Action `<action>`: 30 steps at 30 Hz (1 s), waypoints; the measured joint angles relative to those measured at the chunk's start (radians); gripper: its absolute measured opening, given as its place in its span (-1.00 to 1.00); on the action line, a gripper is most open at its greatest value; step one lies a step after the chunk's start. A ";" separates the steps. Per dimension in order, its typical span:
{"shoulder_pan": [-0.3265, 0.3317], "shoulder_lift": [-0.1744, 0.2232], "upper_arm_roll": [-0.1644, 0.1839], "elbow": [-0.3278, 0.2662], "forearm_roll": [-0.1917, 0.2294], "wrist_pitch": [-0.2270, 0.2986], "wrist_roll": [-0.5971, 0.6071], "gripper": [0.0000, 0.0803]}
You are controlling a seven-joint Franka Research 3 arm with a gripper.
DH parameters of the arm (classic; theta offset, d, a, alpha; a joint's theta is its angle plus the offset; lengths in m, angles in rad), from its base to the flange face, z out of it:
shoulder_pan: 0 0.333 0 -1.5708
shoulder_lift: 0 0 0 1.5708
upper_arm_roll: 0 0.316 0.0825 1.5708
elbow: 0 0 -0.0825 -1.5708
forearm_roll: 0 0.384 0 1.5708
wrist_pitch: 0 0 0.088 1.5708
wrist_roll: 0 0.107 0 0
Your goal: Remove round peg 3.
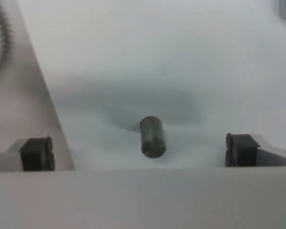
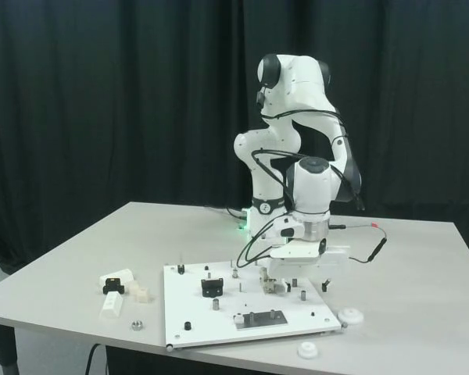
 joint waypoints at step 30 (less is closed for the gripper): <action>-0.040 0.000 0.038 -0.062 0.042 0.122 0.002 0.99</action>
